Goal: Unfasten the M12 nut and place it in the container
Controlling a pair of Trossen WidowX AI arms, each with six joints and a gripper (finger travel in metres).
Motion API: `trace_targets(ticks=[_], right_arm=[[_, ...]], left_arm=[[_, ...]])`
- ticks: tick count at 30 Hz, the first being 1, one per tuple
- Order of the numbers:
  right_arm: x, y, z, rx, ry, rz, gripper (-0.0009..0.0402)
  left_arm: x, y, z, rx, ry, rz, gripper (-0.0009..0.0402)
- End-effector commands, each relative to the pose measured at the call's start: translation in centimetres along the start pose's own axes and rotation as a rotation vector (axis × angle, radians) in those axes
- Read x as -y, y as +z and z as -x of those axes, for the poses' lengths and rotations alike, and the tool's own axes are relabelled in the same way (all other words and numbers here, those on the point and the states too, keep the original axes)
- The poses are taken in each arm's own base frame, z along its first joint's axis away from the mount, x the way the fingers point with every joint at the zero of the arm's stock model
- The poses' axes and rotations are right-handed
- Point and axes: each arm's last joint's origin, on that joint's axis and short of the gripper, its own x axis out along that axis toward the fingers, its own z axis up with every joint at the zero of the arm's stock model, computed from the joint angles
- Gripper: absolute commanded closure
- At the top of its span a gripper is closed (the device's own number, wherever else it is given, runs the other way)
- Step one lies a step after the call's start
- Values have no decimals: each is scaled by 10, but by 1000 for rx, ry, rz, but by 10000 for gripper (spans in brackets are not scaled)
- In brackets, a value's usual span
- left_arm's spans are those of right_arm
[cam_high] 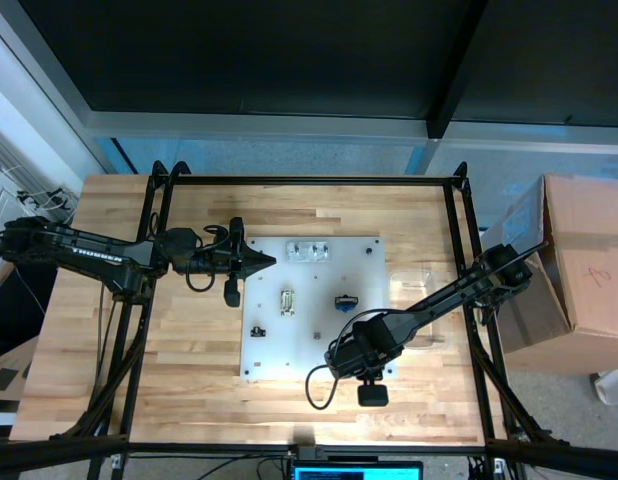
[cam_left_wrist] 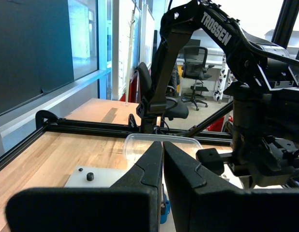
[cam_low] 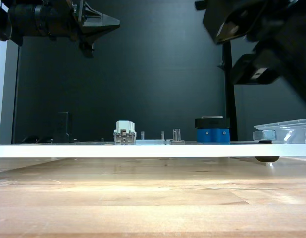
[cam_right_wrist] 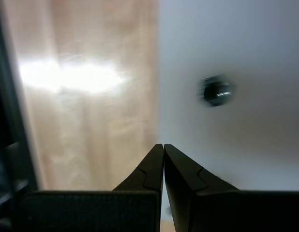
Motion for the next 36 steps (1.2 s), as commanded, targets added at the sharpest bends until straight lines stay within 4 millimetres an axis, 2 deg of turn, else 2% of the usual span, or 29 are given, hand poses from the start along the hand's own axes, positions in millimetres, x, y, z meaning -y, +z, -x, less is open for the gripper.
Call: trace_targets(ticks=[1, 6, 18, 23, 29, 36], right_arm=[[1, 3, -5, 17, -19, 5, 393], [1, 7, -15, 26, -31, 6, 393], [5, 9, -17, 49, -80, 0, 394], [15, 5, -10, 128, -373, -86, 393], [13, 5, 0, 120, -335, -103, 394], [5, 4, 9, 30, -116, -94, 393]], left_arm=[[0, 0, 0, -1, 0, 0, 393], [0, 0, 0, -1, 0, 0, 393], [0, 0, 0, 0, 0, 0, 393], [0, 0, 0, 0, 0, 0, 393], [0, 0, 0, 0, 0, 0, 393], [0, 0, 0, -2, 0, 0, 393]])
